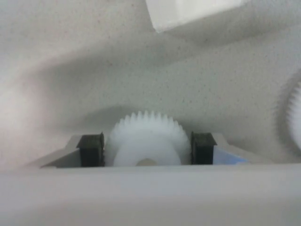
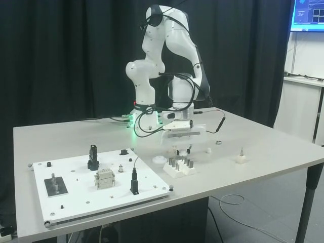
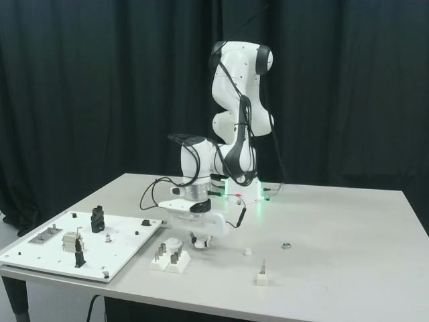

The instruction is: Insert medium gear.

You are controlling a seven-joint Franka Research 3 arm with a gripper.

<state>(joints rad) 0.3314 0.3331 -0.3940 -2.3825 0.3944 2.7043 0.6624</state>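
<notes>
In the wrist view a white toothed medium gear (image 1: pixel 146 143) sits between my two black fingertips (image 1: pixel 91 149), and both pads press against its sides. My gripper (image 2: pixel 180 150) (image 3: pixel 199 241) is low over the grey table, just behind a white stand with grey pegs (image 2: pixel 178 167) (image 3: pixel 169 258). I cannot tell whether the gear touches the table. A second white gear (image 1: pixel 295 117) (image 2: pixel 158 160) (image 3: pixel 173 243) lies flat on the table beside the stand.
A white assembly board (image 2: pixel 152 190) (image 3: pixel 127 258) with black and grey fixtures fills the table's near left. A small white block with a peg (image 2: pixel 241 158) (image 3: pixel 263 276), a white knob (image 2: pixel 208 150) and a grey nut (image 2: pixel 219 142) lie to the right.
</notes>
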